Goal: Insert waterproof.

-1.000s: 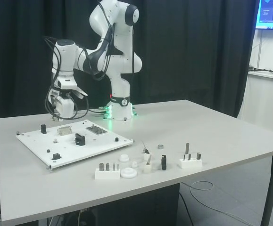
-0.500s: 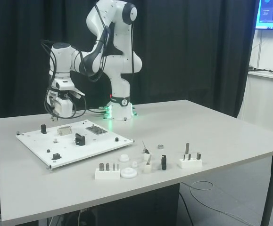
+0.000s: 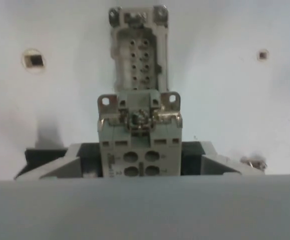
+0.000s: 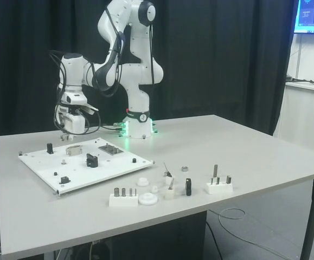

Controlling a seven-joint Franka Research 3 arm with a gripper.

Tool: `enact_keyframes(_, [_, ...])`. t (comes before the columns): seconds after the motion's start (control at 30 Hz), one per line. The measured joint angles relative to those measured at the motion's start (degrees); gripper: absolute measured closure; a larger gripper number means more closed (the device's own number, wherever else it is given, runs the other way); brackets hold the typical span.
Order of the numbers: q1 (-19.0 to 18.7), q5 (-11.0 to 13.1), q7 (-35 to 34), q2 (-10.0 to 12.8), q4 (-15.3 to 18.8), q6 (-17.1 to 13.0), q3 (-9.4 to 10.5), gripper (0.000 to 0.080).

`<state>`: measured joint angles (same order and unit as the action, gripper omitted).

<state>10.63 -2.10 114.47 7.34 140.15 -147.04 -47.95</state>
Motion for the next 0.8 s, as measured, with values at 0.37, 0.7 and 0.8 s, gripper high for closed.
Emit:
enact_keyframes(0.37, [0.0, 0.6, 0.0, -1.4, 2.4, -1.6, -0.65, 0.0488])
enact_keyframes(0.7, [0.0, 1.7, 0.3, -1.4, 3.9, -2.7, -0.65, 0.0488])
enact_keyframes(0.8, [0.0, 1.8, 0.3, -1.4, 4.1, -2.8, -0.65, 0.0488])
